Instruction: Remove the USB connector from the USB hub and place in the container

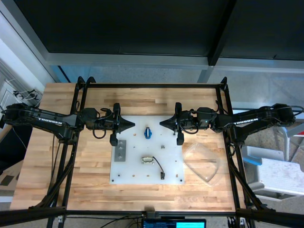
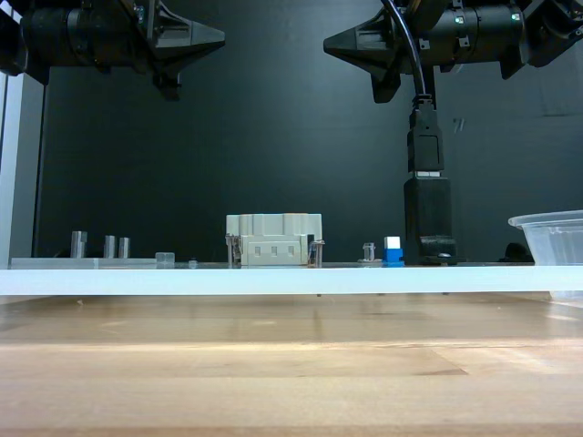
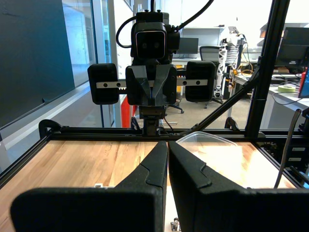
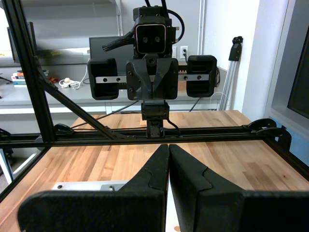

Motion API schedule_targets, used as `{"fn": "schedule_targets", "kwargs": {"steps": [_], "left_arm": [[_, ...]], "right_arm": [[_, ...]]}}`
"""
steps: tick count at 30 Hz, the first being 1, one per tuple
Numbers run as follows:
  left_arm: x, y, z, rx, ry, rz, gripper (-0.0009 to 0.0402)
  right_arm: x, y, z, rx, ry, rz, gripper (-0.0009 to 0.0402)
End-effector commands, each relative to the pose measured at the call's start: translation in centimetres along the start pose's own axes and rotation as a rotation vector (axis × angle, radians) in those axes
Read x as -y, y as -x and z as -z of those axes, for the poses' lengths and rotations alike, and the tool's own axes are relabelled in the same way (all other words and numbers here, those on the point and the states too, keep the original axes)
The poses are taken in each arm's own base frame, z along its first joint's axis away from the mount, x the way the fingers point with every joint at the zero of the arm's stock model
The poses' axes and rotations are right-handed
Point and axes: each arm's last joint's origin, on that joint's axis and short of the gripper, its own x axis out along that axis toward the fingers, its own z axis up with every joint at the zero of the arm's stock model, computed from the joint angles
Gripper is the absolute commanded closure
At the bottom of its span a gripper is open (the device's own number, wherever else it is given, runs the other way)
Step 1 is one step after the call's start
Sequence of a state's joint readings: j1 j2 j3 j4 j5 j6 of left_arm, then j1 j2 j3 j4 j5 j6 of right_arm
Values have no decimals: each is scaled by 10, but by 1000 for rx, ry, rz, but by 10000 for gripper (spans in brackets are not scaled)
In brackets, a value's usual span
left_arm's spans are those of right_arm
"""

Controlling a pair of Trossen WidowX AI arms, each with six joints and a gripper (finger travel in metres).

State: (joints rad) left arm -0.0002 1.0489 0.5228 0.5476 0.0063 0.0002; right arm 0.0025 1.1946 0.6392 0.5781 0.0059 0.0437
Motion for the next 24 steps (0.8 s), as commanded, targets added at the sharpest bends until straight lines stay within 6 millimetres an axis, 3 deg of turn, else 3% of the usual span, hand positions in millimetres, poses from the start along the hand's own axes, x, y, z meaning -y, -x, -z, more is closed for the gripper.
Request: {"fn": "schedule_targets", "kwargs": {"steps": [1,15,24], "left_arm": [[0,0,0,-1,0,0,392],[0,0,0,0,0,0,392],[0,0,0,0,0,0,392]], "right_arm": [[0,0,0,2,-1,1,393],[0,-1,-2,-5,-66,0,393],[-10,-7,-17,-280,-66,-20,393]]}}
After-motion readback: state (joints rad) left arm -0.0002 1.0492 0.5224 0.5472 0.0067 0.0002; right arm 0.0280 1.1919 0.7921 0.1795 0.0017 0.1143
